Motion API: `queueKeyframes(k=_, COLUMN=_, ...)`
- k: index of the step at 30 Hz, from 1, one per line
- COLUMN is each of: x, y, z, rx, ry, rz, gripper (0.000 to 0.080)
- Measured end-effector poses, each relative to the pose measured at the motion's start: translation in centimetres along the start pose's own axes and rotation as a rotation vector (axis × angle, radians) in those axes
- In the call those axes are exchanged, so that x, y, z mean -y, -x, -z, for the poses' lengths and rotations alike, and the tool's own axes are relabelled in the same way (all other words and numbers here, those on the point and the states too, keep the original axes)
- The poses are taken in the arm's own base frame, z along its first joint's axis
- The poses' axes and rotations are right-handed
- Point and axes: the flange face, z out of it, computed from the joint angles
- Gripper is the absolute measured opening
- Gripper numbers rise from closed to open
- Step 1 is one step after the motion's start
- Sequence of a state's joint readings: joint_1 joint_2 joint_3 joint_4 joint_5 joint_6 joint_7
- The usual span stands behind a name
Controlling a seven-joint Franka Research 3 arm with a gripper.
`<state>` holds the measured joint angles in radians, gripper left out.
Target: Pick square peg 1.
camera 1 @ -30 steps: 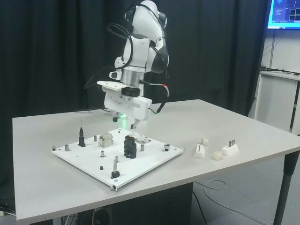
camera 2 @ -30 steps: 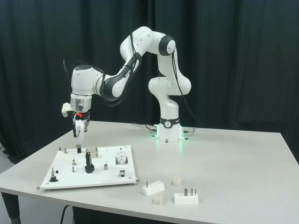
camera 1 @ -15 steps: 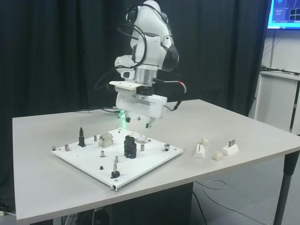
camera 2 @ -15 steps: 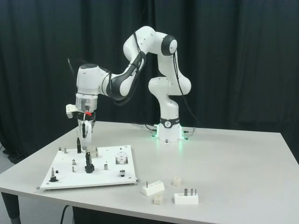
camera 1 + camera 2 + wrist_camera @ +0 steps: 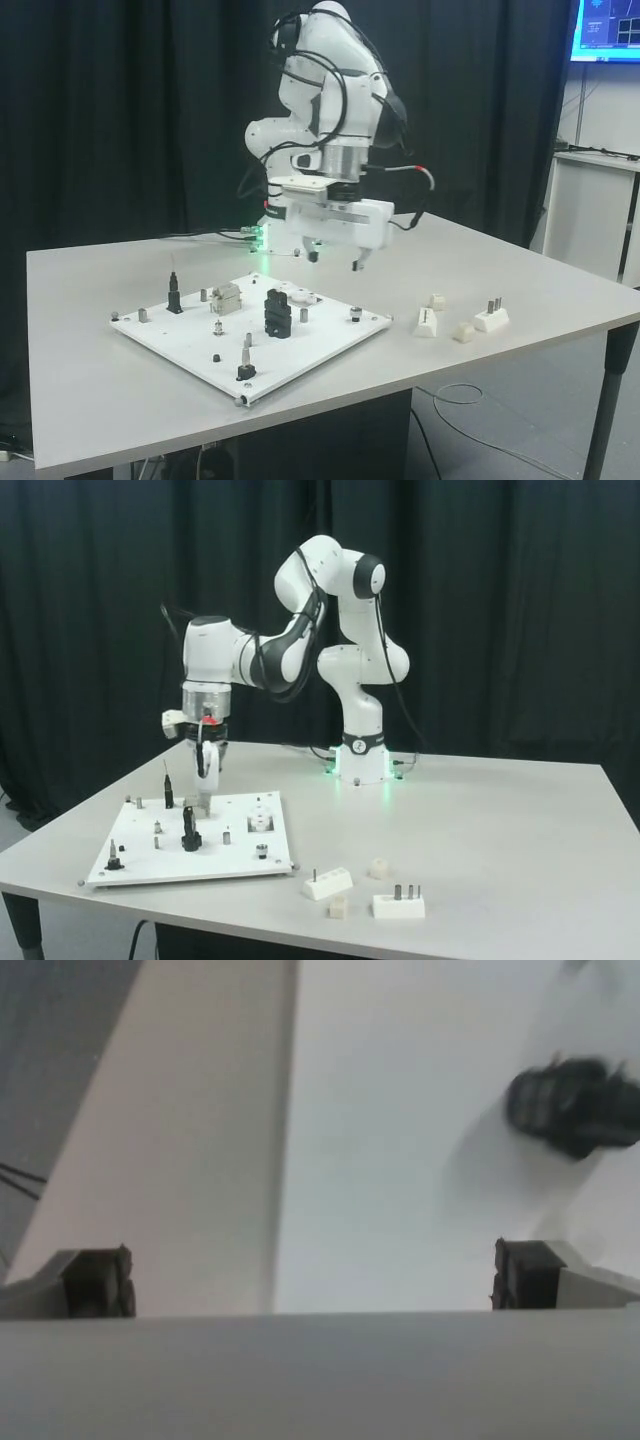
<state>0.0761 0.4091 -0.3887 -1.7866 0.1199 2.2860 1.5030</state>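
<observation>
My gripper (image 5: 335,260) hangs open and empty above the far side of the white board (image 5: 330,335), fingers wide apart. In the second room view the gripper (image 5: 203,770) is above the board's (image 5: 240,855) back part. The wrist view shows the gripper (image 5: 310,1278) over bare board and the table edge, with a black part (image 5: 570,1105) off to one side. Two short grey pegs (image 5: 492,303) stand in a white holder (image 5: 492,320) far to the right of the gripper. The same holder (image 5: 398,906) sits near the table's front. I cannot tell which peg is square peg 1.
The board carries a tall black fixture (image 5: 276,313), a thin black pin (image 5: 174,290), a grey block (image 5: 226,298) and several small studs. Beside the peg holder lie another white holder (image 5: 426,321) and two small white blocks (image 5: 463,332). The arm's base (image 5: 362,760) stands at the back.
The arm has swung across the board toward the side with the white holders, and the wrist has turned. The gripper has stayed open and empty.
</observation>
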Motion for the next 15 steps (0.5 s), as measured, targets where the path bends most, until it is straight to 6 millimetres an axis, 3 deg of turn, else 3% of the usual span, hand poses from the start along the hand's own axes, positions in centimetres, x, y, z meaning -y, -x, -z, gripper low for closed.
queueKeyframes(k=15, x=0.4, y=7.9, z=0.7, rx=0.045, ry=-0.007, rz=0.016, gripper=0.08)
